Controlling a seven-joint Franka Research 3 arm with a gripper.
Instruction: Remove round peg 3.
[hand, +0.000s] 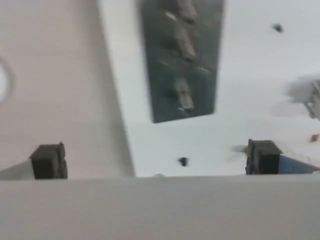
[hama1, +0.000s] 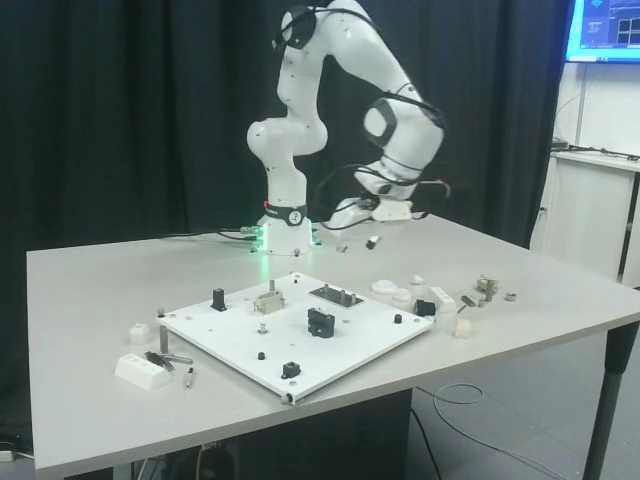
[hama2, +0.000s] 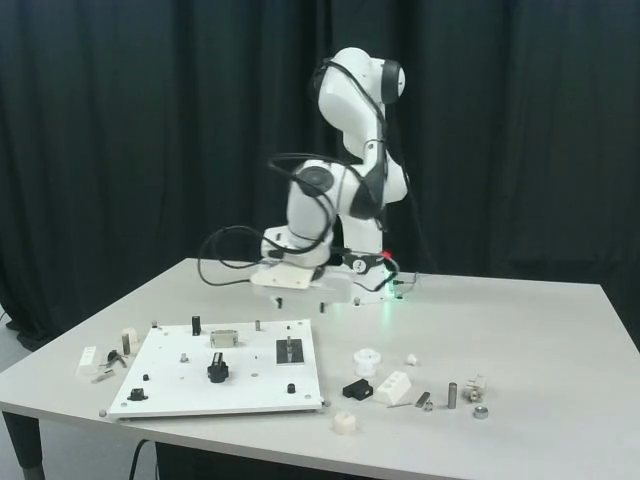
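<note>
Fingertips (hand: 49, 161) (end effector (hand: 155, 160) released) above seemingly three pegs (hand: 183, 94) on black plate (hand: 155, 75).

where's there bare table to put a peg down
Bare grey table lies between the white board and the far edge beside the arm's base. It is crowded by the loose parts off the board's other side.
</note>
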